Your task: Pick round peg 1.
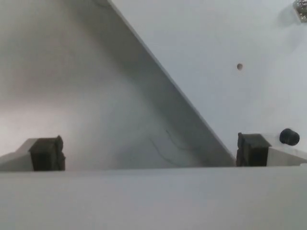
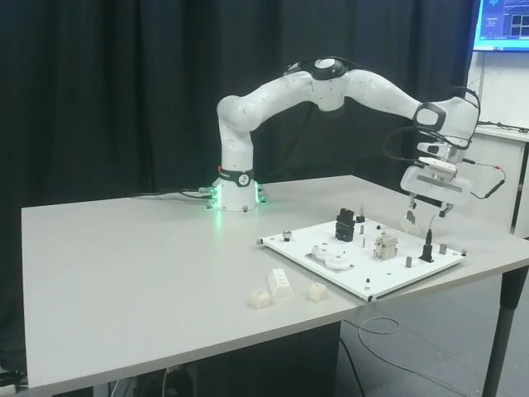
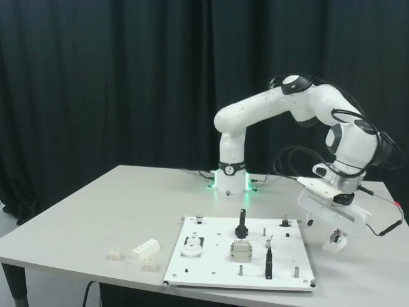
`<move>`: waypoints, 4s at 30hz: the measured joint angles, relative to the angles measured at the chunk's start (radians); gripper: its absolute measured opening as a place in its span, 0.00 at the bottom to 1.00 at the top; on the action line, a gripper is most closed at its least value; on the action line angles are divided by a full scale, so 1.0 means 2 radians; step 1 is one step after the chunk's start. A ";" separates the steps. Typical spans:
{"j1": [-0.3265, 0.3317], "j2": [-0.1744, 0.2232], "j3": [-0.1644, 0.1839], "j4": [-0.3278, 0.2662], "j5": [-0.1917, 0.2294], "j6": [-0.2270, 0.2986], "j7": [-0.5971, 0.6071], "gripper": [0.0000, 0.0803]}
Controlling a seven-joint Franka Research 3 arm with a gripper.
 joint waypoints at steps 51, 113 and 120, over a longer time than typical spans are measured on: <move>0.144 0.051 0.008 -0.221 0.148 0.178 -0.151 1.00; 0.150 0.046 0.021 -0.225 0.155 0.229 -0.110 0.05; 0.162 0.046 -0.001 -0.225 0.150 0.209 -0.110 0.05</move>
